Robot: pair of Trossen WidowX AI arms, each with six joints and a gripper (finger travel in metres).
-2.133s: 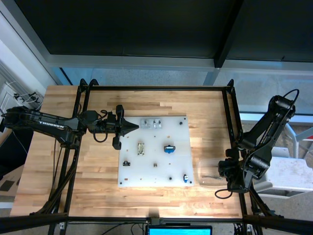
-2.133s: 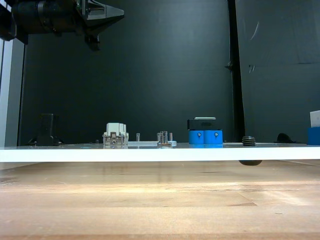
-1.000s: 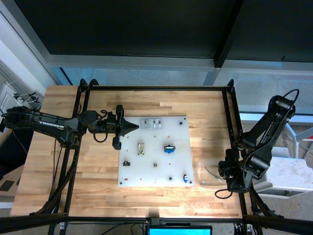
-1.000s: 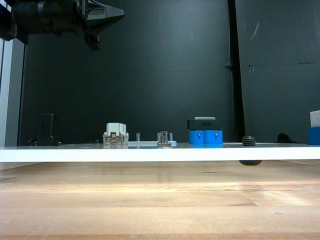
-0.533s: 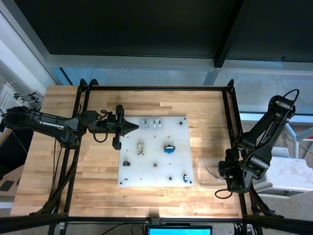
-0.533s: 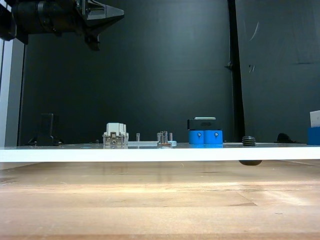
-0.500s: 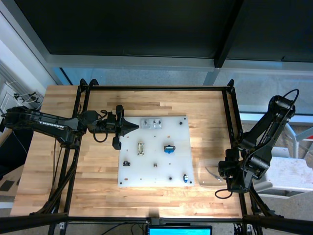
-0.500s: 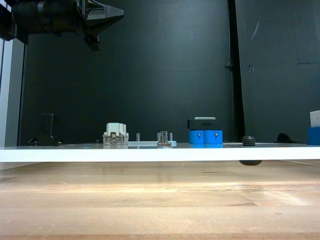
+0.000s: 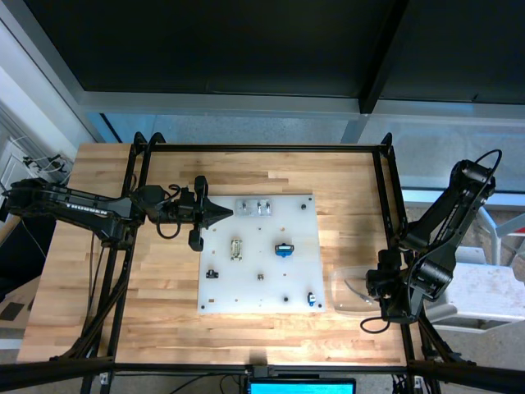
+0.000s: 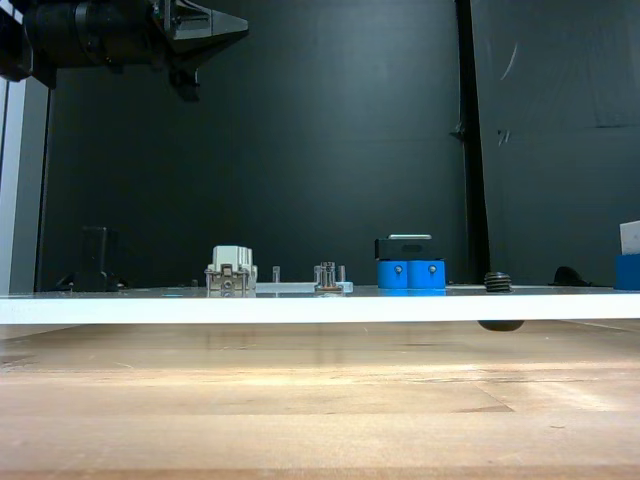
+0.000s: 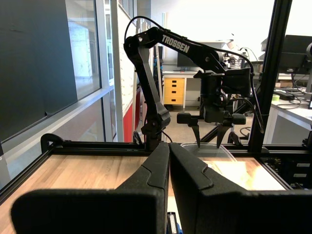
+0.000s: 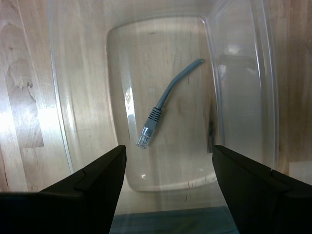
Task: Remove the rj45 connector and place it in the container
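Note:
The rj45 connector (image 12: 155, 117), a clear plug on a short grey cable, lies loose on the floor of the container (image 12: 239, 97). This clear tub (image 9: 349, 292) sits on the wooden table just right of the white board (image 9: 246, 287). My right gripper (image 12: 168, 148) hangs open directly above the tub and holds nothing. It also shows from across the table (image 11: 208, 134), with its fingers apart over the tub. My left gripper (image 9: 225, 213) is shut and empty. It hovers high above the board's far left edge (image 10: 235, 25) and points right.
The board carries a blue block (image 9: 284, 250), a grey connector housing (image 9: 237, 249), silver fixtures (image 9: 255, 207), a small black part (image 9: 212, 272) and a small blue and white part (image 9: 312, 299). Black frame posts (image 9: 392, 205) run along the table's sides.
The right arm has shifted very slightly over the container since two seconds ago. The left arm has not moved.

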